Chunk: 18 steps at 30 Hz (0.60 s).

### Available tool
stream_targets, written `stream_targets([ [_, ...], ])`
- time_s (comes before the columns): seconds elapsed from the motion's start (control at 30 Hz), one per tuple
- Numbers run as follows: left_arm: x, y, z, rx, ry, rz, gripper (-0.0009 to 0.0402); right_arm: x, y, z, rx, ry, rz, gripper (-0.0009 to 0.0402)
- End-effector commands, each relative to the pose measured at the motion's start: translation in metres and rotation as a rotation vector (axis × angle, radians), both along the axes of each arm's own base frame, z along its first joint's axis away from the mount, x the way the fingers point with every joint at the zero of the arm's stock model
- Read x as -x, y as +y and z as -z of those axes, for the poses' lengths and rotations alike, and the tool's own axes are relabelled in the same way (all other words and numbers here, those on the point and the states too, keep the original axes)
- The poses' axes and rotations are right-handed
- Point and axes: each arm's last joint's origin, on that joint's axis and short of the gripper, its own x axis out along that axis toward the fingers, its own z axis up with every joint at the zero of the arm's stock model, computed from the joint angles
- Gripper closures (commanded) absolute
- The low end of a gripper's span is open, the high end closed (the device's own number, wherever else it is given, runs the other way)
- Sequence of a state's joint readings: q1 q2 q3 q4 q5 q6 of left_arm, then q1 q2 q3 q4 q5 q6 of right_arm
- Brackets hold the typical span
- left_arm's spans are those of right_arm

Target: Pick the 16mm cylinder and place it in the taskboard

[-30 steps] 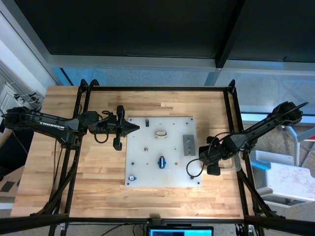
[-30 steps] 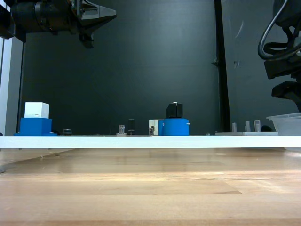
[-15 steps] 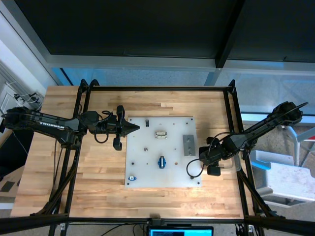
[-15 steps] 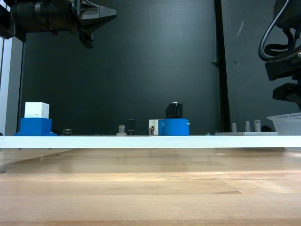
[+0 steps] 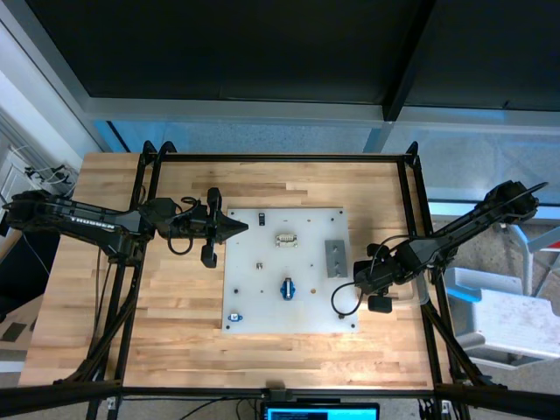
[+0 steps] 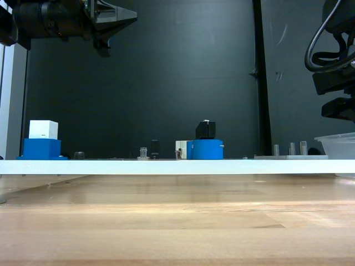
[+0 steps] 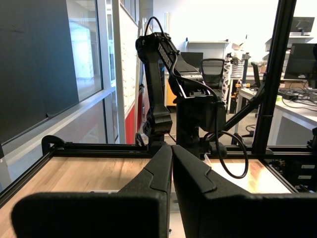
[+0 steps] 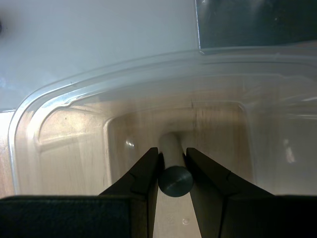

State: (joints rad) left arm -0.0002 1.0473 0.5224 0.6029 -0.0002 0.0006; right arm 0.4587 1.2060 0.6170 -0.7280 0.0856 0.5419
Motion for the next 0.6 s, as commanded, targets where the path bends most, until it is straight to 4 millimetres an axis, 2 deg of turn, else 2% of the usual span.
stream_targets([
  [0.03, 0.0, 0.0, 0.0, 0.0, -0.001, 0.0, 0.0393, 0.0, 0.0, 0.0, 0.0, 0.0, 0.0, 0.0369],
  [0.37, 0.0, 0.0, 0.0, 0.0, 0.0, 0.0, 0.0393, -0.001, 0.0, -0.002, -0.001, -0.003, 0.0, 0.0386],
  [0.6, 0.0, 0.0, 0.0, 0.0, 0.0, 0.0, 0.0393, -0.003, 0.001, -0.015, 0.006, 0.006, -0.006, 0.0386],
])
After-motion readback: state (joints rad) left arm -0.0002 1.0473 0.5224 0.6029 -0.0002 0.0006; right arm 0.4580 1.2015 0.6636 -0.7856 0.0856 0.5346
